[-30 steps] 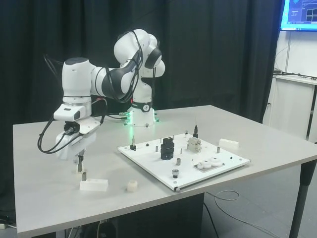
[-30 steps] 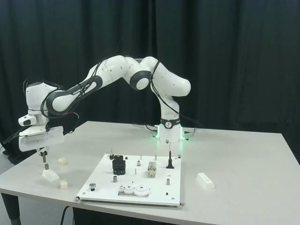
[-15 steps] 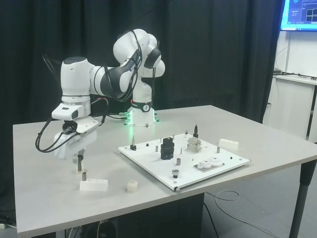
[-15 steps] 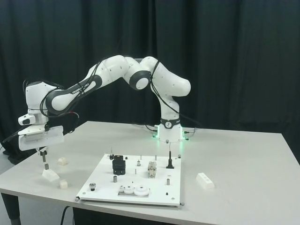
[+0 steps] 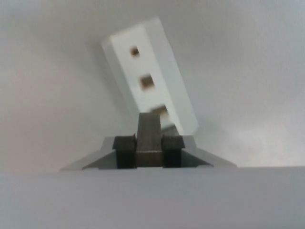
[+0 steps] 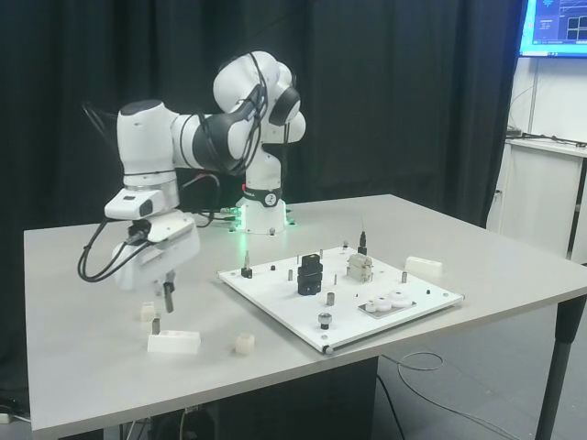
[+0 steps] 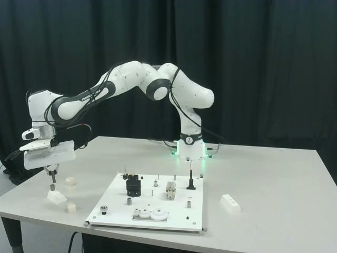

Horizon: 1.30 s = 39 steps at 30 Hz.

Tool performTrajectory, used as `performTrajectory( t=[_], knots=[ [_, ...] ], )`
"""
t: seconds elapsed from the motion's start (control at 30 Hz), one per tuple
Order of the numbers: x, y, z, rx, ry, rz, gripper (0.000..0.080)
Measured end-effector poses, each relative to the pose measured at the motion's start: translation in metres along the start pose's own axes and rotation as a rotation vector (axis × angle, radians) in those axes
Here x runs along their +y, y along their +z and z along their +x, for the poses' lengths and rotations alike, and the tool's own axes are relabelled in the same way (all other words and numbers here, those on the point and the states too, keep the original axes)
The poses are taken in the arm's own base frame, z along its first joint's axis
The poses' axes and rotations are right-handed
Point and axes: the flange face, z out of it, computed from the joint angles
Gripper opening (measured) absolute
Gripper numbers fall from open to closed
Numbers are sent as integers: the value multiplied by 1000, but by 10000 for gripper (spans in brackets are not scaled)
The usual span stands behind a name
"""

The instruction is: Insert square peg 3.

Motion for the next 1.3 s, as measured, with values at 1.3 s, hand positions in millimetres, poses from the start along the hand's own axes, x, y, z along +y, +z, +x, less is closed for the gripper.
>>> performTrajectory(
  t=[1.3],
  knots=[
    [-180, -25, 55, -154, 222, 137, 113]
  ],
)
